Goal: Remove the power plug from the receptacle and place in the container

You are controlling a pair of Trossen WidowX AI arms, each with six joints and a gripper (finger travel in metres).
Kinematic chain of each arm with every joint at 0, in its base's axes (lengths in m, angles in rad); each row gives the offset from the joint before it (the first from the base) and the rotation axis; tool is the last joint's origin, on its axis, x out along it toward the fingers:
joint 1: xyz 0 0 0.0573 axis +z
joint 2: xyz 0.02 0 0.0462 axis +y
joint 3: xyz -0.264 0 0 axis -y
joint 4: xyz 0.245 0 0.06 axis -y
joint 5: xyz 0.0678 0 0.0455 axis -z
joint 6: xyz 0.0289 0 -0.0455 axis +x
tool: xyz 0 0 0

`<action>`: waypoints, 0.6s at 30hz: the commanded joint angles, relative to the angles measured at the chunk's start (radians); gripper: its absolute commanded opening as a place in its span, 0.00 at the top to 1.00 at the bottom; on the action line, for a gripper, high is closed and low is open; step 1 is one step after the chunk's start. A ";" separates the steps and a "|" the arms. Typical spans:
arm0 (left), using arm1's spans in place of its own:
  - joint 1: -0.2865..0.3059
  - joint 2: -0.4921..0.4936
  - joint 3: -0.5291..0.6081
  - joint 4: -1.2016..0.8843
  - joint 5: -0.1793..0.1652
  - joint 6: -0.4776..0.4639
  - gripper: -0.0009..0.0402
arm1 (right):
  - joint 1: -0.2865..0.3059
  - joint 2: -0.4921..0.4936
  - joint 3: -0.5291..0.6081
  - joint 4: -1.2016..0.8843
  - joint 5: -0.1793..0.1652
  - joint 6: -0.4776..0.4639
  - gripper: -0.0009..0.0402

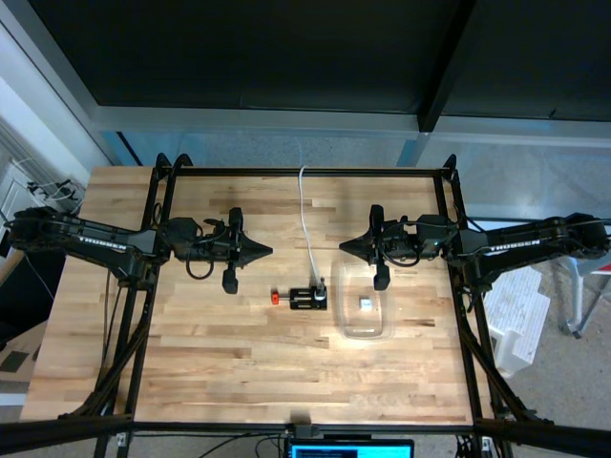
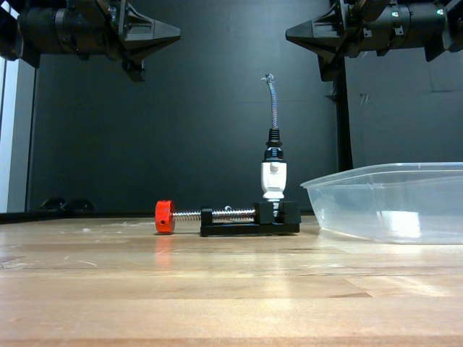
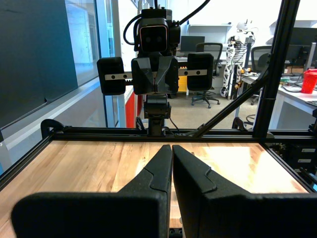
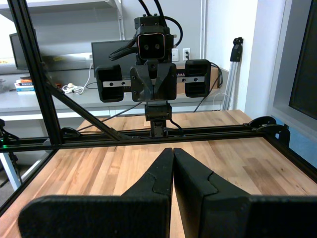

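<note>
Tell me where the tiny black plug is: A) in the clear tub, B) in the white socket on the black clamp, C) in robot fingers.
B: the tiny slim black power plug stands in the white socket; the left gripper and right gripper hover high, both shut.

One plug [image 2: 273, 147], apparently; one container [image 2: 391, 210]

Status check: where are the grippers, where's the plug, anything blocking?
Left gripper shut, high, left of clamp. Right gripper shut, high near tub. Plug upright in receptacle. Small cube in tub.
</note>
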 commanded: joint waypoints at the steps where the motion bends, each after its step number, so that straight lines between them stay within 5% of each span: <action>1: 0.000 0.000 0.000 0.000 0.000 0.000 0.98 | 0.000 0.000 0.000 0.000 0.000 0.000 0.98; 12: 0.000 0.000 0.000 0.000 0.000 0.000 0.98 | 0.001 0.000 0.003 -0.010 -0.002 0.010 0.98; 18: 0.000 0.000 0.000 0.000 0.000 0.000 0.98 | 0.005 0.002 0.058 -0.180 -0.008 0.023 0.98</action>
